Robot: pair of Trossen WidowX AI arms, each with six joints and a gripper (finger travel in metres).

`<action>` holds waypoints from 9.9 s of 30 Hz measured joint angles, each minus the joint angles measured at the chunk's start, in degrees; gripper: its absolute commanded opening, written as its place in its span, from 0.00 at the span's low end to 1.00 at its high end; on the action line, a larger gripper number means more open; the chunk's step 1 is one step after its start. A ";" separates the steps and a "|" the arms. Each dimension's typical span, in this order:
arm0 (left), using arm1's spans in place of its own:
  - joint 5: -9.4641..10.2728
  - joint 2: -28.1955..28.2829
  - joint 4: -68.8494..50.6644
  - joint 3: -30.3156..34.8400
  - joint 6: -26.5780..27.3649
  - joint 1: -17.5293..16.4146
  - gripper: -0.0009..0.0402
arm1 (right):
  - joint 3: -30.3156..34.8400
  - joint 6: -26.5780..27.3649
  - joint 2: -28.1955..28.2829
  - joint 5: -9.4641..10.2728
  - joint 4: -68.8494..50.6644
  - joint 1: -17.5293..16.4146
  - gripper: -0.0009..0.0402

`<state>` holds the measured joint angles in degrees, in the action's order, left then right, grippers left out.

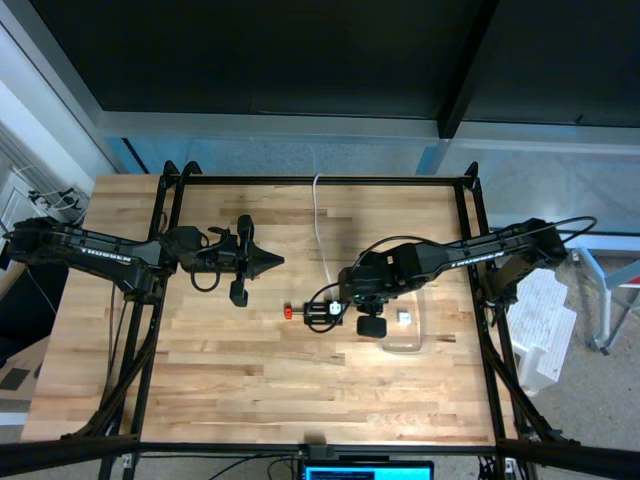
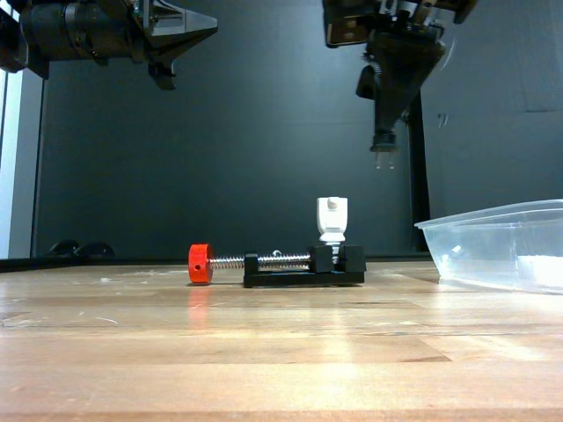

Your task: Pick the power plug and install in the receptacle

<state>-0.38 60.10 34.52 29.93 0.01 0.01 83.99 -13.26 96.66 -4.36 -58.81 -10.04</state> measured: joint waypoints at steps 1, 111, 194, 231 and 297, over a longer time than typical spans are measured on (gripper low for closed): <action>0.00 0.00 0.00 0.02 0.00 0.00 0.02 | 0.59 0.13 0.70 0.00 0.02 0.07 0.02; 0.02 -0.02 0.00 0.02 0.00 0.00 0.02 | -1.25 6.12 9.46 2.69 11.47 2.82 0.02; 0.00 0.00 0.02 0.02 0.00 0.00 0.02 | -6.12 8.04 -1.01 2.60 14.60 3.48 0.42; 0.00 0.00 0.00 0.00 0.00 0.00 0.02 | -44.13 9.35 -38.27 1.05 74.58 10.12 0.02; 0.00 0.00 0.00 0.02 0.00 0.00 0.02 | -50.99 7.78 -40.00 2.91 83.06 10.03 0.02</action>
<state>-0.38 60.10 34.52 29.95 0.01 0.01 32.99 -5.48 56.66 -1.45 24.25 -0.01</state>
